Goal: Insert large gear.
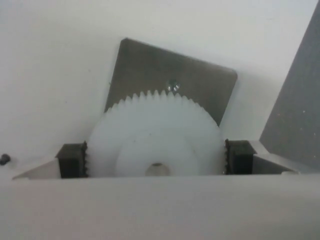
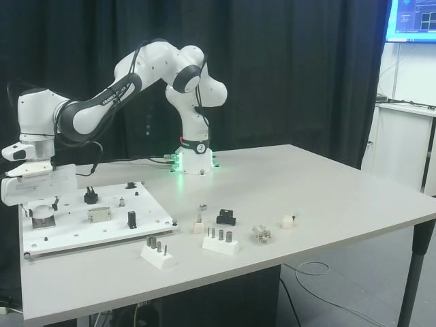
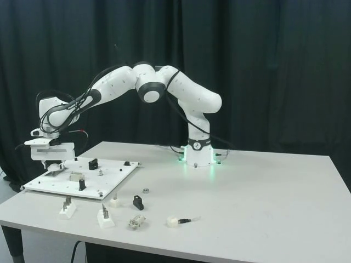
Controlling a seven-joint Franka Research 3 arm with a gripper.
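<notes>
A large white gear (image 1: 157, 135) with fine teeth and a centre hole sits between my black finger pads (image 1: 72, 160), which press on its two sides. My gripper (image 1: 156, 159) is shut on it. Under the gear lies a grey metal plate (image 1: 145, 65) with a small peg or screw (image 1: 173, 85) just beyond the gear's teeth. In the first room view the gear (image 2: 43, 212) hangs low over the left end of the white board (image 2: 102, 235). The second room view shows the gripper (image 3: 53, 163) at the board's (image 3: 118, 174) far left corner.
On the white board stand black fixtures (image 2: 131, 219) and a metal block (image 2: 99, 214). In front of the board on the grey table (image 2: 327, 191) sit small white holders with pegs (image 2: 219, 240), a black clip (image 2: 225, 218) and a small white part (image 2: 288, 221). The robot base (image 2: 193, 160) glows green.
</notes>
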